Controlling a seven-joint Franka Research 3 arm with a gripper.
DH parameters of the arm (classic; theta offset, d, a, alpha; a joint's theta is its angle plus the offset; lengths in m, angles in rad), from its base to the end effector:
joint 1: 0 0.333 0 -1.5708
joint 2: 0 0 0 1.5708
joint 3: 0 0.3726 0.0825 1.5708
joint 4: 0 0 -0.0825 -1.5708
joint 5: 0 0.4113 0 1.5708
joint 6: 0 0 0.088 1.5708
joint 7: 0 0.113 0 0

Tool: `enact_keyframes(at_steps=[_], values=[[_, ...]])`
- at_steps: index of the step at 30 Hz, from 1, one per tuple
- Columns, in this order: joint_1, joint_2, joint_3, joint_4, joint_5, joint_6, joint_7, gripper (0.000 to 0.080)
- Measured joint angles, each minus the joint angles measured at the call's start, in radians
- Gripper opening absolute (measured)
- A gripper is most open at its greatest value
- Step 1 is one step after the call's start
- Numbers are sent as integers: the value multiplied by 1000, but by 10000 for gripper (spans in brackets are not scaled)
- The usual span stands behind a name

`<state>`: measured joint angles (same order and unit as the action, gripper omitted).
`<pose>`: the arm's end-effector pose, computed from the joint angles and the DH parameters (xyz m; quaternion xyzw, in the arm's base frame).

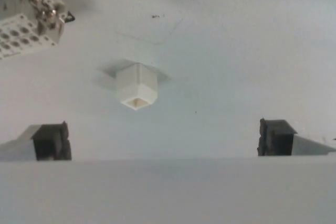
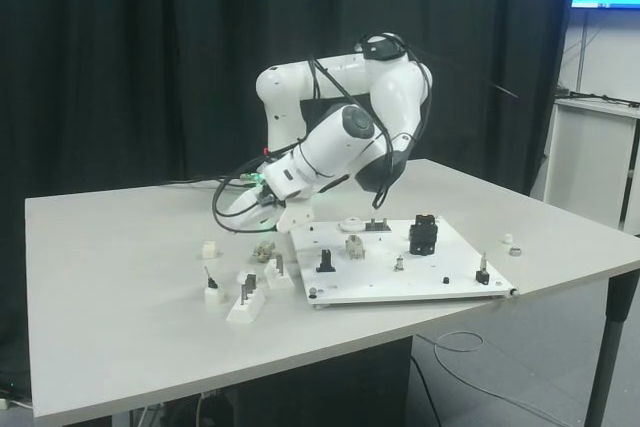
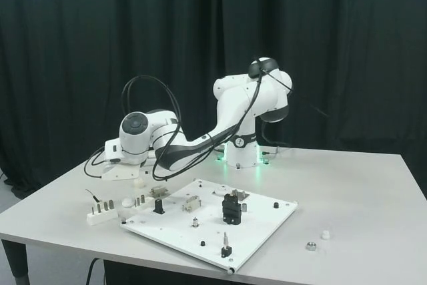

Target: Place medium gear.

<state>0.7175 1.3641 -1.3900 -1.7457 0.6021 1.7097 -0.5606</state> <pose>0.6081 -0.2246 0.2332 0.9150 -0.1312 -0.2897 0.2482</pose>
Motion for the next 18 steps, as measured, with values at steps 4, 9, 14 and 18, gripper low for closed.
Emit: enact_keyframes(at_steps=[4, 9, 14, 18], values=[[11, -2, -12, -7, -5, 0, 1, 799], [24, -8, -27, -17, -5, -1, 7, 799], [37, -14, -49, -30, 0, -6, 8, 800], [43, -18, -63, -37, 19, -7, 8, 800]])
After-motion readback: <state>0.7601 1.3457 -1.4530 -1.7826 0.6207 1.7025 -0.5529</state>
